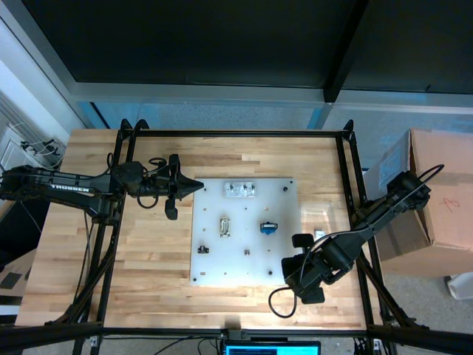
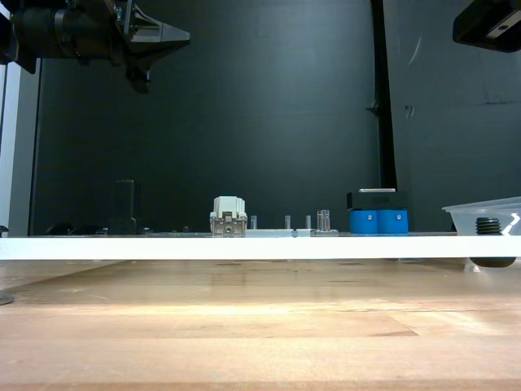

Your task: Pick the RJ45 connector and install on the taskboard

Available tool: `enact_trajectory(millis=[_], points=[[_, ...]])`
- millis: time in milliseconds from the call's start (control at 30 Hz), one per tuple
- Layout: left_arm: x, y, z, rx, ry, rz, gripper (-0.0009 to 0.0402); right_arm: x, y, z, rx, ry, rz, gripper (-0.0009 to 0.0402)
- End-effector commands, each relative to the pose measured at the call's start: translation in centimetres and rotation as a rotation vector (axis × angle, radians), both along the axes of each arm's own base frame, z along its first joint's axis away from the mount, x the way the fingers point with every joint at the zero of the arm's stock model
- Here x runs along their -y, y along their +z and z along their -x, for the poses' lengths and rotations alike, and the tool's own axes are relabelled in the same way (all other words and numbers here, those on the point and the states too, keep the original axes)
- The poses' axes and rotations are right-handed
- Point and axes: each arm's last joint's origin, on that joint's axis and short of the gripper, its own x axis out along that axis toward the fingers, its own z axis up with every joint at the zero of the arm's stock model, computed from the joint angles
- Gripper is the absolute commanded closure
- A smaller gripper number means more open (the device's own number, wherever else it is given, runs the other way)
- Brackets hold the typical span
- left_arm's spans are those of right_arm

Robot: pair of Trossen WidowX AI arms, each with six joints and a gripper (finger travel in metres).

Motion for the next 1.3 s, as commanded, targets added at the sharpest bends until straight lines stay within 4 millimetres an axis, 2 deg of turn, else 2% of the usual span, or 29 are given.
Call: enact_trajectory(millis=[33, 800, 1300], points=[[0.0, 0.0, 0.0, 0.0, 0.0, 0.0, 0.0393, 0.0, -0.2, 0.1, -0.004, 0.005, 0.005, 0.0393], [0.0, 0.0, 0.0, 0.001, 0.0, 0.0, 0.0393, -0.2, -1.8, 0.6, -0.002, 0.018, 0.024, 0.0393], [0.0, 0.0, 0.0, 0.001, 0.0, 0.0, 0.0393, -0.3, -1.9, 0.8, -0.01, 0.031, 0.034, 0.0393]])
